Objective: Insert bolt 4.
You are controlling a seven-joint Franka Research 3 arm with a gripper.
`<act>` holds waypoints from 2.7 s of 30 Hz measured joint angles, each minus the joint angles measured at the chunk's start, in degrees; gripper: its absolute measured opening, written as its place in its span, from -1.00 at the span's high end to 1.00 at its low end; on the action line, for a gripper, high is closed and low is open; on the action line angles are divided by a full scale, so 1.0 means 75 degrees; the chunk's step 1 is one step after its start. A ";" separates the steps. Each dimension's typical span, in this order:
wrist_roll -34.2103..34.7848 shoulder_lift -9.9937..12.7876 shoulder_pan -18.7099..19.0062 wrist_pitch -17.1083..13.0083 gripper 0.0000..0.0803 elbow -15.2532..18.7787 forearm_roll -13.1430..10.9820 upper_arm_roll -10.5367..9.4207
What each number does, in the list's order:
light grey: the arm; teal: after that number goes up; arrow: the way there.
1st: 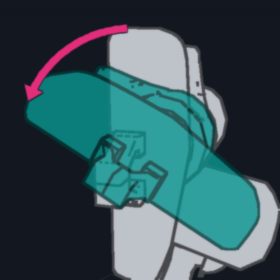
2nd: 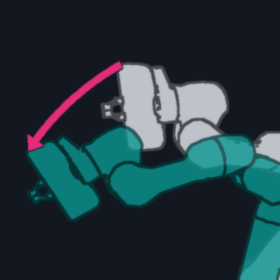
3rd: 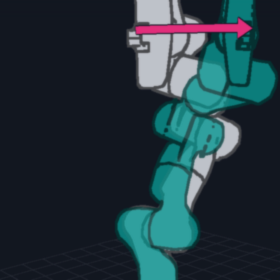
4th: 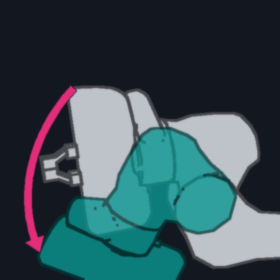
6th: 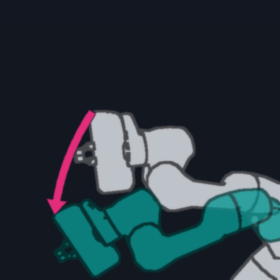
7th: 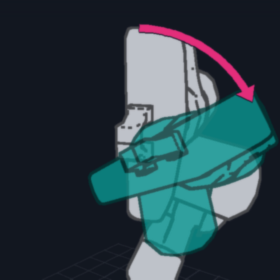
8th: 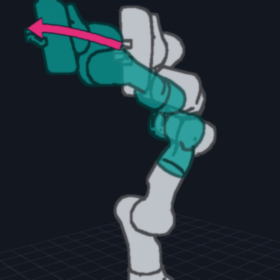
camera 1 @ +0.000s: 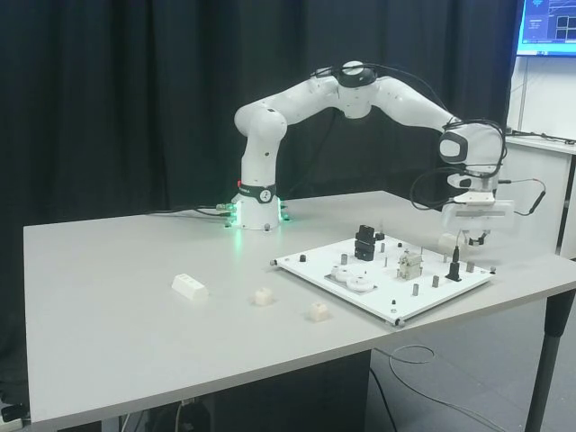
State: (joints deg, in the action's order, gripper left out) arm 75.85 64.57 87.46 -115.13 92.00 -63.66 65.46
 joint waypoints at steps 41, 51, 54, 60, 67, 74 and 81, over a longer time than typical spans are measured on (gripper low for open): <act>-0.2507 -0.0002 0.0098 0.2712 0.40 0.0862 0.1443 0.2708; -0.3821 0.0015 0.0310 0.2777 0.40 0.2077 0.1615 0.3427; -0.4251 0.0035 0.0377 0.2754 0.40 0.2495 0.1653 0.3620; -0.5228 0.0062 0.0489 0.2546 0.40 0.3345 0.1650 0.3925; -0.6368 0.0060 0.0585 0.2177 0.40 0.4248 0.1465 0.4154; -0.7691 0.0061 0.0636 0.1784 0.40 0.5055 0.0983 0.4307; -0.9169 0.0070 0.0633 0.1464 0.40 0.5749 0.0508 0.4370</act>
State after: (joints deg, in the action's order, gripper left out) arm 7.09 65.09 92.21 -104.15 135.12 -59.85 98.23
